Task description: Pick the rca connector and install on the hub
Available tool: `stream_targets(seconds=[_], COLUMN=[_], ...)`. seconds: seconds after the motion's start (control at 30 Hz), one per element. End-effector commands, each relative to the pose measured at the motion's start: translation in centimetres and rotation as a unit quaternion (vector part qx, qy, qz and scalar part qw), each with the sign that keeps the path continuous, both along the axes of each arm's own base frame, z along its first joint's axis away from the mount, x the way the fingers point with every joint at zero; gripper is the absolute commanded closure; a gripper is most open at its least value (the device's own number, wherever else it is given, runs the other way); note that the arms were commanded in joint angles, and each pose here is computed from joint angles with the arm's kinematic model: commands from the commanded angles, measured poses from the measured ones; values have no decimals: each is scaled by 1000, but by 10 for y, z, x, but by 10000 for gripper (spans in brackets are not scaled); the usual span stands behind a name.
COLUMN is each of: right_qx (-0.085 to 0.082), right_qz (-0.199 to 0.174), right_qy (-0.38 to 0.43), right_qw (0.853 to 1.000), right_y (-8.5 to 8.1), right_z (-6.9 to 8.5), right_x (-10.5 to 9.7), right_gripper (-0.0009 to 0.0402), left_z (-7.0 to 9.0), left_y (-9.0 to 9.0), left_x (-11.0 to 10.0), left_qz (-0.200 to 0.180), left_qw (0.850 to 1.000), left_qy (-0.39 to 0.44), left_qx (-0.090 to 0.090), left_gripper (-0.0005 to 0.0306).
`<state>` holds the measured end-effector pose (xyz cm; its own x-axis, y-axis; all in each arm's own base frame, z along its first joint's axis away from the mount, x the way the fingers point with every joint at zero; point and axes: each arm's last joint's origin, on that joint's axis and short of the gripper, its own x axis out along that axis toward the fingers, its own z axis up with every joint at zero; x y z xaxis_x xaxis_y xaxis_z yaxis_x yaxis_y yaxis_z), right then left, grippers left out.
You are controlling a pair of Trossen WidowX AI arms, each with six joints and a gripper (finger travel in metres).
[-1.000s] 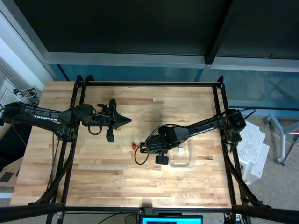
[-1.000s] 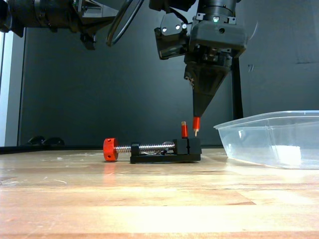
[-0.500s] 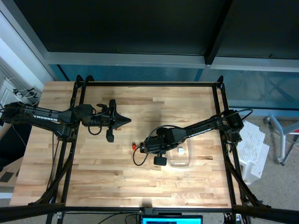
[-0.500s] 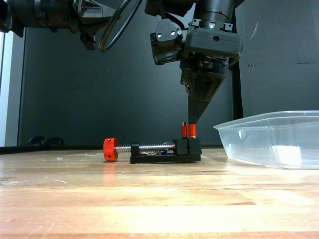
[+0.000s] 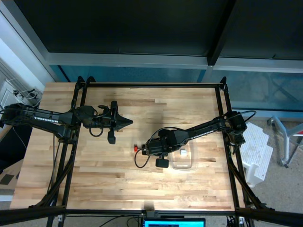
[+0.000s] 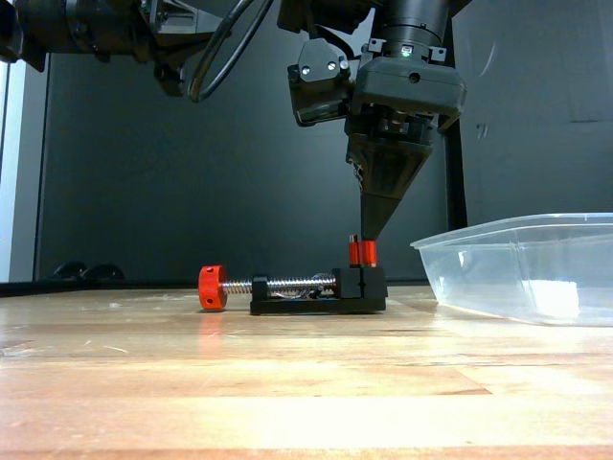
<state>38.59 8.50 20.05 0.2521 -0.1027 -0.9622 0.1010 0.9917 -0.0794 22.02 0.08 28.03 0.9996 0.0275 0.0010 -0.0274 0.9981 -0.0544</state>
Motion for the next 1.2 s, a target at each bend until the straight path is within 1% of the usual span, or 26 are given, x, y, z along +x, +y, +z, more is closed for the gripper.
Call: stream_targets(seconds=[0.03,0.3,0.47,0.63,0.77,0.9,1.0,1.2], right_qx=[0,0,0,-3,-9,-11,-10,-10], right_qz=[0,0,1,3,6,9,10,9], right_qy=[1,1,2,9,13,11,5,2], right_qw=[1000,1000,1000,1000,1000,1000,1000,1000], right_y=[0,0,0,-1,-1,-3,-4,-5], right_z=[-1,-1,4,13,23,35,40,42], right_x=[0,0,-1,-2,-3,-2,-3,-3], right_gripper=[393,393,393,393,393,393,393,393], left_z=[0,0,0,0,0,0,0,0], left_y=[0,0,0,0,0,0,0,0], left_x=[0,0,0,0,0,0,0,0], left_qz=[0,0,0,0,0,0,0,0], left_qw=[1000,1000,1000,1000,1000,1000,1000,1000], left_qy=[0,0,0,0,0,0,0,0], left_qx=[0,0,0,0,0,0,0,0], left_gripper=[300,300,300,300,300,300,300,300])
